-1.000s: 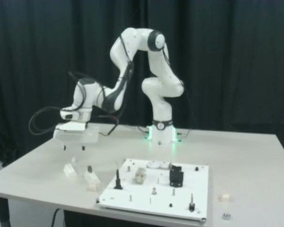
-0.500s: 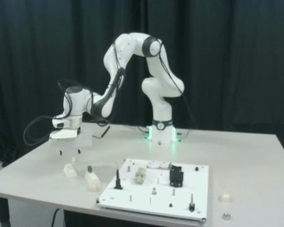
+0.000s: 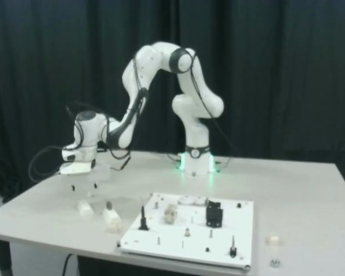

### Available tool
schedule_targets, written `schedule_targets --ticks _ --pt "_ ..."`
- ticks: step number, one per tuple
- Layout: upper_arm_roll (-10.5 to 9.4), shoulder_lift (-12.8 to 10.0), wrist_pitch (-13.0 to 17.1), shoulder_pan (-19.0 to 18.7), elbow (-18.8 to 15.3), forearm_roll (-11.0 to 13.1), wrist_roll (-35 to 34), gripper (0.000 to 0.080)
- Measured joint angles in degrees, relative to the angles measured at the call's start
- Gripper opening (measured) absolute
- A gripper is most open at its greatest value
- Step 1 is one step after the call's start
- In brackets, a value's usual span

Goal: Pick small gear.

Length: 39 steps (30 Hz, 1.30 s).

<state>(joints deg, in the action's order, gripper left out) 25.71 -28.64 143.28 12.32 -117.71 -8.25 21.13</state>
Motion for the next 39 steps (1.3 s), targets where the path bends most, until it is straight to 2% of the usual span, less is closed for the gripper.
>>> schedule_targets --ticks 14,21,28,29,30,36,37,39 --pt "0.03 -2.5 -0.01 1.42 -0.89 2.37 1.59 0.08" --pt "0.04 -2.63 0.0 1.46 -1.56 3.87 2.47 0.08" --pt "0.04 -2.63 0.02 1.45 -1.78 4.35 2.97 0.08" --pt "0.04 -2.63 0.02 1.45 -1.78 4.38 2.97 0.0705" --pt "0.04 -2.63 0.02 1.45 -1.78 4.4 2.97 0.0538" --pt "0.04 -2.63 0.03 1.44 -1.78 4.46 2.97 0.0538" --pt "0.04 -2.63 0.03 1.44 -1.78 4.47 2.97 0.0378" --pt "0.04 -2.63 0.03 1.44 -1.78 4.48 2.97 0.0378"
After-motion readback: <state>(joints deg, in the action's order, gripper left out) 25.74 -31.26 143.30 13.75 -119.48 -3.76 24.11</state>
